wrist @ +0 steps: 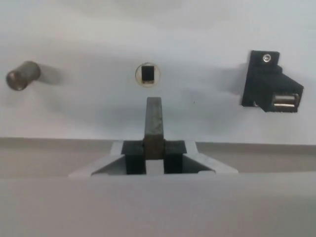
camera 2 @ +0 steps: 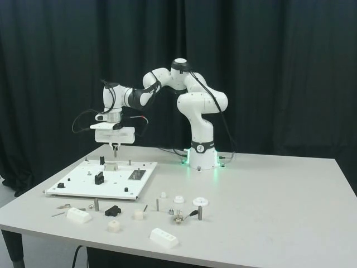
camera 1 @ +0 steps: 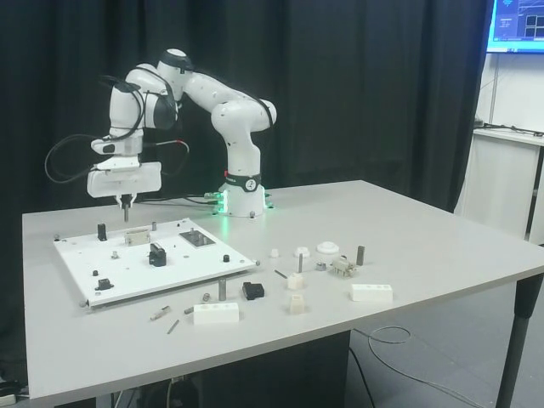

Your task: Place square peg 3.

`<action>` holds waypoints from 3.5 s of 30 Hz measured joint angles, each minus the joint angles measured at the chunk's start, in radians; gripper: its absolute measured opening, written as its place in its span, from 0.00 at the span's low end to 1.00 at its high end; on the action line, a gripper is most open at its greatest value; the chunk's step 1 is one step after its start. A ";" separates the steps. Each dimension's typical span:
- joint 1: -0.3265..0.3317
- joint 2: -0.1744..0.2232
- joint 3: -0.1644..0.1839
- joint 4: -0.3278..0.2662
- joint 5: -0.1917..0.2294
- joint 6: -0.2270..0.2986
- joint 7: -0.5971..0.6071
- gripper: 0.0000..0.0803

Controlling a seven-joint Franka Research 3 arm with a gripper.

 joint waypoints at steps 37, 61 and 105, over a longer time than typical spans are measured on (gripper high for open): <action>0.004 -0.016 0.024 0.002 0.032 0.039 -0.002 0.09; 0.176 -0.012 0.047 -0.068 0.229 0.235 0.021 0.09; 1.010 0.036 -0.128 0.064 0.003 0.244 0.720 0.09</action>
